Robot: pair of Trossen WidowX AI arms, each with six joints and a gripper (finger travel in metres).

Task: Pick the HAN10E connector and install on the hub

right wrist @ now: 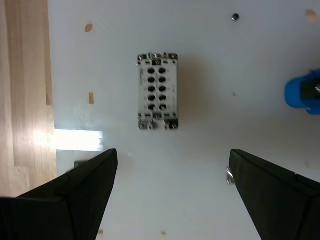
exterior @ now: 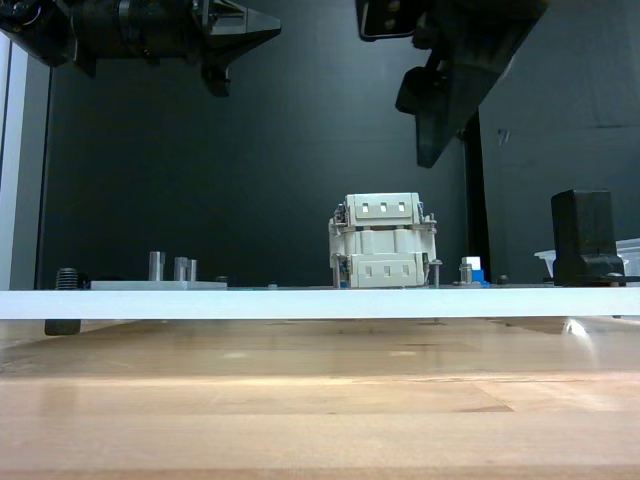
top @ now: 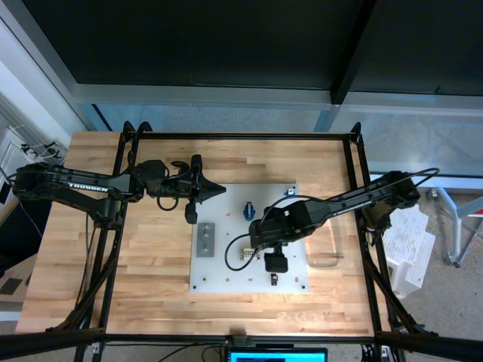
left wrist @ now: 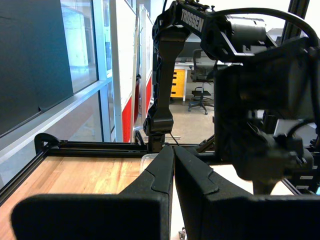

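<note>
The left gripper hangs high over the far left of the white board, well away from the work. Its jaws are pressed together, which suits an arm parked out of the way. Below and to its right, the grey metal block with two holes lies flat on the board and has no part in the task. Near mid-board, the HAN10E connector sits squarely on top of the hub, contact holes up. The install looks done or nearly so, though I cannot tell if it is pressed fully home. The right gripper hovers above it and a little to its right, touching nothing. Its jaws are spread wide and empty, set to span the connector's narrow width. Farther right stand the blue connector and a black part.
</note>
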